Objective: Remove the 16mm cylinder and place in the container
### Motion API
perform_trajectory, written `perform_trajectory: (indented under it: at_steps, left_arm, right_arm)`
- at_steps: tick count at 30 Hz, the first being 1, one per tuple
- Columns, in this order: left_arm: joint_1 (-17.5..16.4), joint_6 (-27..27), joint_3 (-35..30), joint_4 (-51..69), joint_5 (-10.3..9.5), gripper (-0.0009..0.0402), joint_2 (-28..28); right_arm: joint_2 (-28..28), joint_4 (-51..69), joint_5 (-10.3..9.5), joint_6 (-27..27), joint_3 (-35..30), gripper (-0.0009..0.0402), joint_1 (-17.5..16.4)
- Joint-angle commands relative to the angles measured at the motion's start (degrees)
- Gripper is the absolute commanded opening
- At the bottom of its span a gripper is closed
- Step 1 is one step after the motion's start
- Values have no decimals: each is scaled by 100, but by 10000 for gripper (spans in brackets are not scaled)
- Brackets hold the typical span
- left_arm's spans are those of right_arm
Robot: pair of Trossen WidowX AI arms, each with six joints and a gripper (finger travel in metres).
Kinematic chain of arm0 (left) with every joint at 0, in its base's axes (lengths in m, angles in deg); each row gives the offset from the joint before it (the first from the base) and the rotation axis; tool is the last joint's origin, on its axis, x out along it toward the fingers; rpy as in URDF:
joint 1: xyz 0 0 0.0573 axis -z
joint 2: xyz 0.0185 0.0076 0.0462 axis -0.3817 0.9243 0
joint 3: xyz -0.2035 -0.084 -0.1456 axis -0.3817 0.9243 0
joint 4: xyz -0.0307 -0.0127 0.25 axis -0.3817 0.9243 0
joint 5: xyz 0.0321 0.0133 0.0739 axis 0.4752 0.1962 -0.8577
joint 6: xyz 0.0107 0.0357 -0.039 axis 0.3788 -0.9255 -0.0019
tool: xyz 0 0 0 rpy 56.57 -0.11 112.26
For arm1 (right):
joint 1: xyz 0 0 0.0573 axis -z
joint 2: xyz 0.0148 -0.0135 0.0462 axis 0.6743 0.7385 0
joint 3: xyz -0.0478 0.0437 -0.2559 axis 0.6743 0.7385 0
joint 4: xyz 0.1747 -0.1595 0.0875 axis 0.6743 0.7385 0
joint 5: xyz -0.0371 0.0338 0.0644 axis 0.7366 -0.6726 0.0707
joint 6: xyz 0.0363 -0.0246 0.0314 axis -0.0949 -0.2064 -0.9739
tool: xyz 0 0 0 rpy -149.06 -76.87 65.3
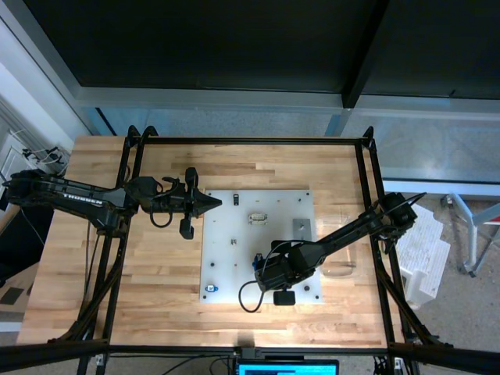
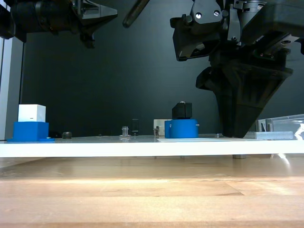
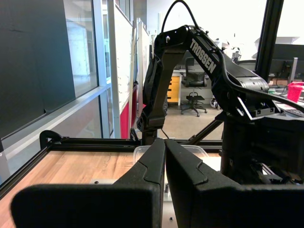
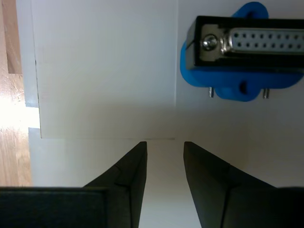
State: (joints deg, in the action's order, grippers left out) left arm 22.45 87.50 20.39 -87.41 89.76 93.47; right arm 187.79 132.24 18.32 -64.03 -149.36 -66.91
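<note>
Two claws are in view, and your right claw (image 4: 164, 145) is the one reaching low. It is pointing straight down at the white board (image 1: 234, 269), with its tips sitting at the surface or just above it; the low view is not settling which. Its fingers are standing slightly parted, with only bare board between them. The blue connector (image 4: 237, 61) is sitting on the board just beyond the tips.

Your left claw (image 1: 211, 201) is hanging high over the board's left edge and aiming toward the right arm, its fingers pressed together and gripping nothing.

The container (image 1: 341, 264) is lying on the tabletop (image 1: 141, 312) just beside the board's right edge, near the grey block (image 1: 302, 226). As for the 16mm cylinder you are after, I cannot tell which of the small pieces standing on the board it is.
</note>
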Motion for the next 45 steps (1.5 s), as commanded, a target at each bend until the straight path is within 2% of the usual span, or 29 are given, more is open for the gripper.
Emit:
perform_trajectory:
  at_steps: [1, 17, 34, 45]
  left_arm:
    - [-2, -2, -2, -2, 0, 0, 2]
    - [0, 0, -2, -2, 0, 0, 2]
    - [-2, 0, -2, -2, 0, 0, 2]
    - [0, 0, -2, -2, 0, 0, 2]
  right_arm:
    - [-2, -52, 13, 0, 2, 81, -2]
    - [-2, -48, 13, 0, 2, -1, -2]
    - [-15, -46, 11, 4, 2, 2, 0]
    - [-409, 264, 15, 155, 2, 2, 48]
